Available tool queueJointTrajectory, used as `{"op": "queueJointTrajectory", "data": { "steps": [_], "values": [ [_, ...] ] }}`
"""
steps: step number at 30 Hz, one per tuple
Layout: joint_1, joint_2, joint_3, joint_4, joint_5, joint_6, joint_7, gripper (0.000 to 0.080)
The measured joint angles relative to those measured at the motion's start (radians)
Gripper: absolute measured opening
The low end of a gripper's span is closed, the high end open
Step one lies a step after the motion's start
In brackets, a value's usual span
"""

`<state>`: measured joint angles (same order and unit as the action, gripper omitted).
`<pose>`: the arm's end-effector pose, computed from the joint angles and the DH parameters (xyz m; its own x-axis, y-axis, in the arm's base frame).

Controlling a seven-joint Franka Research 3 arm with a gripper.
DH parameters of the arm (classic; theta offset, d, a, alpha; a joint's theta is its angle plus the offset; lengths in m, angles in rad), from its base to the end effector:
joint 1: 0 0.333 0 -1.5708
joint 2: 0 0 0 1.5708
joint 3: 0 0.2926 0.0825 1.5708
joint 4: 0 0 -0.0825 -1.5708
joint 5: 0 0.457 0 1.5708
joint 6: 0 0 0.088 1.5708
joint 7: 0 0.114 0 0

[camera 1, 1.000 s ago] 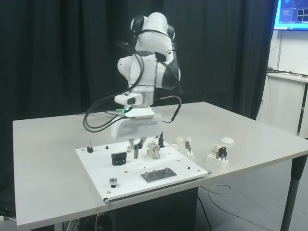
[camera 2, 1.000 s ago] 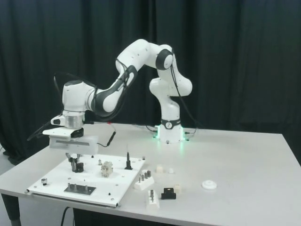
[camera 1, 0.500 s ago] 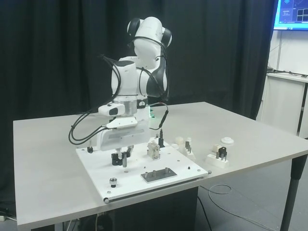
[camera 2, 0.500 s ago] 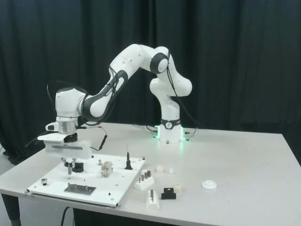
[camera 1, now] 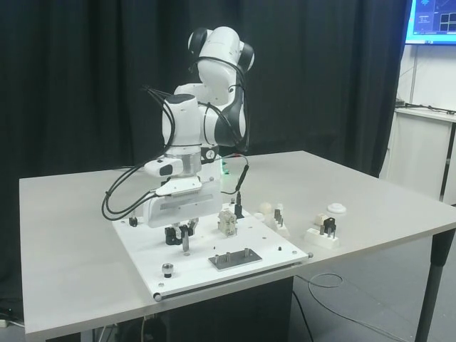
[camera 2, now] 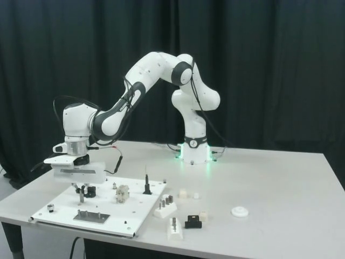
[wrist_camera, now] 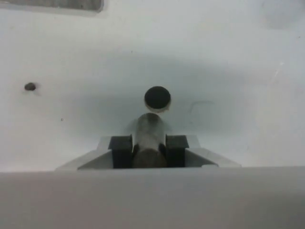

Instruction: Insert round peg 4.

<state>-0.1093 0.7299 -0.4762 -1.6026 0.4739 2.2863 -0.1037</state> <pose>0.6400 -0.3733 0.1713 0.7789 -0.6246 0.0562 -0.6223 -0.7809 -0.0538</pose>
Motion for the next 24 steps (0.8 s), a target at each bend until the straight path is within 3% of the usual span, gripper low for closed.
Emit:
{"op": "queueJointTrajectory", "data": {
  "steps": [24],
  "values": [
    [0.007,0.004,-0.005,0.024,-0.028,-0.001,0.093,0.0144]
  ]
}}
